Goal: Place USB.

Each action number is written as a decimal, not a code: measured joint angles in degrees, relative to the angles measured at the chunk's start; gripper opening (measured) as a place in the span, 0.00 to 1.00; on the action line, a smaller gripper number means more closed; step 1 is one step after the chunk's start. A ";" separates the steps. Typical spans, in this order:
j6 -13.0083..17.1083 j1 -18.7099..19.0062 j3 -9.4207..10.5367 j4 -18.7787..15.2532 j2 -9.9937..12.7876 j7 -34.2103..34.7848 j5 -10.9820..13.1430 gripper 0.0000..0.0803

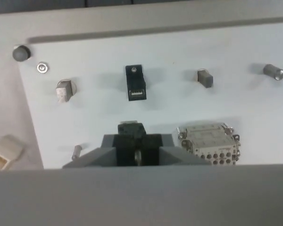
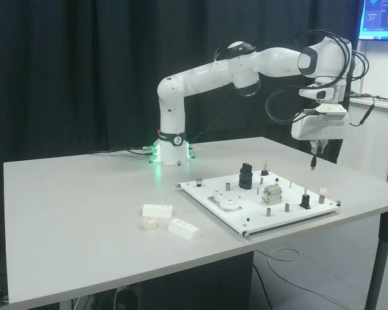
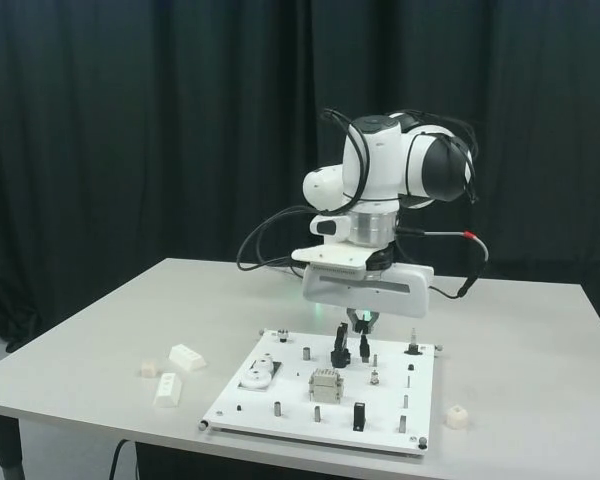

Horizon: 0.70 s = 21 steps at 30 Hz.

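Tool: your tool [image 1: 136, 141] is clamped on the USB plug [image 1: 130, 128].
Aim: line it up squarely over the black socket [image 1: 136, 87] on the white board [image 1: 245, 108], then descend slowly.

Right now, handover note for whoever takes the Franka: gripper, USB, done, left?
Gripper: shut on the USB plug, held above the white board, not touching it.
USB socket: black, upright on the board, open side facing the plug and roughly in line with it in the wrist view.
Done: plug picked up and carried over the board.
Left: line up, lower, seat the plug, release.
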 joint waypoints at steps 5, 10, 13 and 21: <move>-0.49 -0.14 0.04 0.14 0.00 0.21 0.00 0.03; -0.62 -0.21 0.15 0.15 0.01 0.64 0.00 0.03; -0.65 -0.28 0.22 0.15 0.02 1.02 0.00 0.03; -0.94 -0.35 0.56 0.16 0.03 1.51 0.14 0.03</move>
